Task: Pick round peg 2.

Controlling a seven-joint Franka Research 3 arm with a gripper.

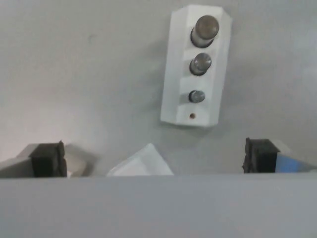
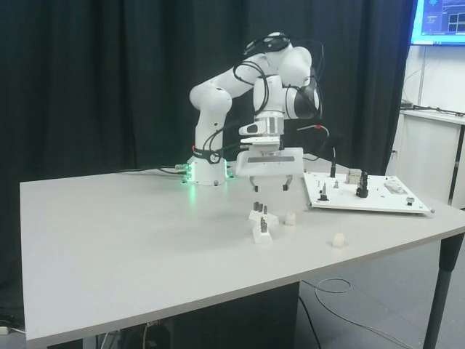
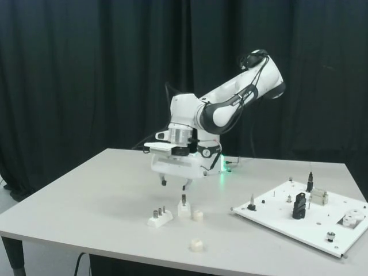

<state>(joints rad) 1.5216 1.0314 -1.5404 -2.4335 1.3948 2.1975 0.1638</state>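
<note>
A white holder block [image 1: 175, 84] lies on the grey table and carries three round grey pegs in a row: a large one [image 1: 204, 29], a middle one [image 1: 200, 63] and a small one [image 1: 196, 96]. Beyond the small peg is one tiny empty hole. The same holder [image 3: 160, 217] shows in the second room view, and the holder [image 2: 263, 233] also appears in the first room view. My gripper [image 1: 153, 157] hangs open above the table, a short way from the holder, with nothing between its black fingertips [image 1: 48, 159]. The gripper [image 3: 173, 183] is well above peg height.
A second white holder [image 3: 184, 209] with one upright peg stands almost under the gripper. Two small white cubes [image 3: 197, 215] [image 3: 196, 245] lie nearby. A white assembly board [image 3: 305, 221] with several fixtures sits at the table's right side.
</note>
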